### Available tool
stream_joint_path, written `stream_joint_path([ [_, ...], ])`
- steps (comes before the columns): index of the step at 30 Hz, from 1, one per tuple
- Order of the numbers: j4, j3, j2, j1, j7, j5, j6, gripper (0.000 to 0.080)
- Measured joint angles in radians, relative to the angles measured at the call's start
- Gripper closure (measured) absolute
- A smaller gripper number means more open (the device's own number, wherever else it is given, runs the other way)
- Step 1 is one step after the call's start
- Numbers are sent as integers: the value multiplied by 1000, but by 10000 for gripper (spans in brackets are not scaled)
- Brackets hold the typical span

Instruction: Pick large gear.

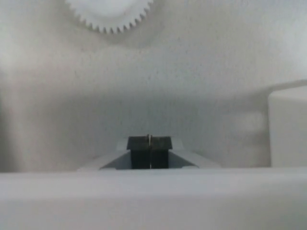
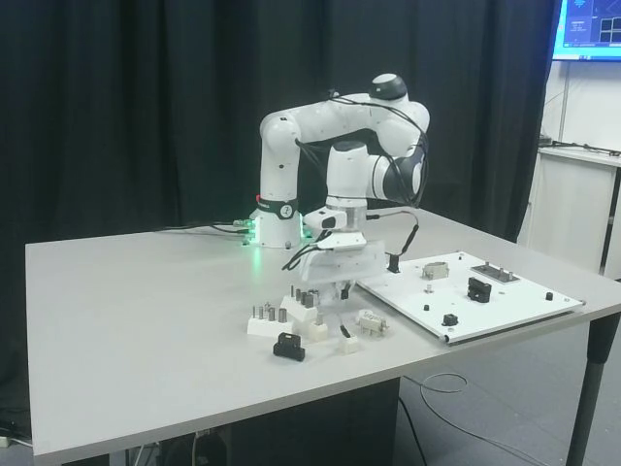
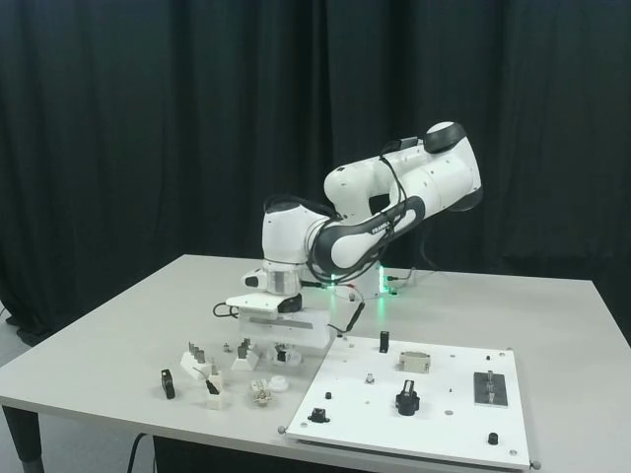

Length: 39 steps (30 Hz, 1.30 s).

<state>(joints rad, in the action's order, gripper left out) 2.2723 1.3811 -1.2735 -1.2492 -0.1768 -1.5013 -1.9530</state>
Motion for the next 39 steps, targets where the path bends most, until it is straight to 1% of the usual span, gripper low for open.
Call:
stream_joint_path([
  [6,-8,26,0,-1,9,6,17,802],
  [14,-13,59,0,-2,21,27,41,802],
  [21,-17,78,1,-3,30,37,54,802],
  [22,-17,80,1,-3,36,39,57,787],
  [24,-19,84,1,-3,46,44,59,787],
  [30,-25,94,1,-3,55,63,68,787],
  [31,-26,95,1,-3,56,64,70,487],
  [39,-29,105,1,-3,63,79,83,487],
])
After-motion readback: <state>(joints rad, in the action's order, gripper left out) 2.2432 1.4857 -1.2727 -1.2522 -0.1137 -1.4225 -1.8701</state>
